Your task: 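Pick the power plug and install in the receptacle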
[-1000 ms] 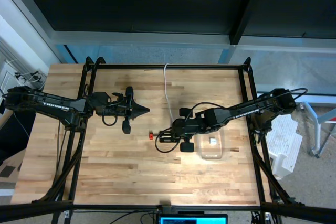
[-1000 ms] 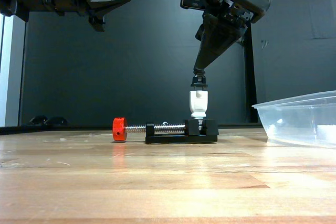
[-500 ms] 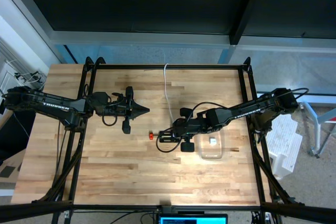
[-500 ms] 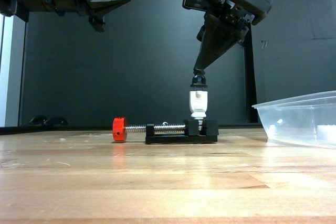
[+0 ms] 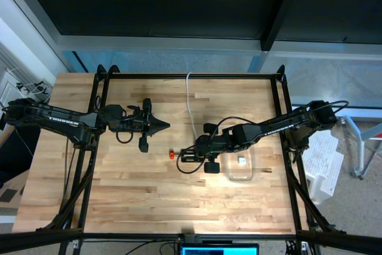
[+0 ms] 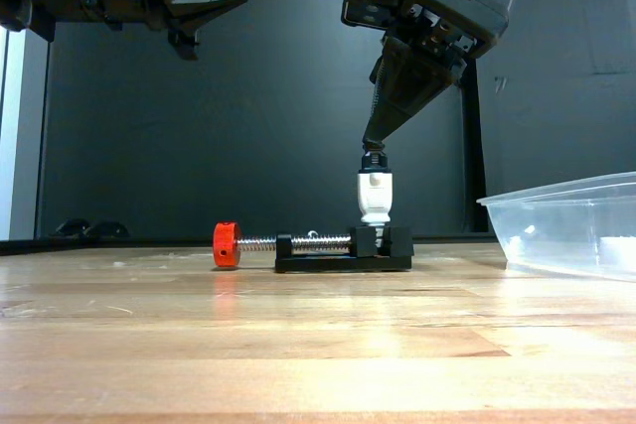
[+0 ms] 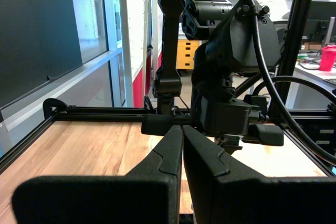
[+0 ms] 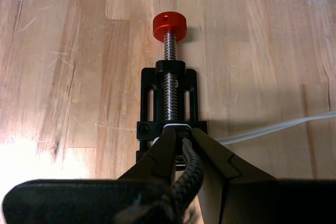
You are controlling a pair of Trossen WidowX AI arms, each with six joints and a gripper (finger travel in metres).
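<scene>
Wood table (image 5: 119,195), butcher-block style, with both arms reaching in from 9 and 3 o'clock.

Only container on it is the clear plastic tray (image 5: 241,180), sitting around 4 o'clock from the table's middle in the high view. There's one small white piece (image 5: 242,160) lying in it and nothing else I can make out. The low view shows the tray (image 6: 566,225) flat on the wood, well apart from the vise.

Left gripper (image 5: 167,126) hangs up in the air near 12 o'clock of centre, well apart from everything. Its wrist view shows the fingers (image 7: 202,153) pressed together, holding nothing.

Right gripper (image 6: 372,142) points down at a slant over the vise, nipped tight on the plug.

Black vise (image 6: 343,250) lies just at 3 o'clock of centre, between centre and tray, with its orange-red knob (image 6: 227,244) sticking out toward 9 o'clock. A thin white cord (image 5: 191,100) runs off from it toward 12 o'clock.

White receptacle (image 6: 375,196) stands upright in the vise's frame.

Plug (image 6: 374,158) is the tiny black bit right at the right gripper's tips, at 6 o'clock of them. It sits on top of the receptacle, touching it. Can't tell if it's pushed fully home.
</scene>
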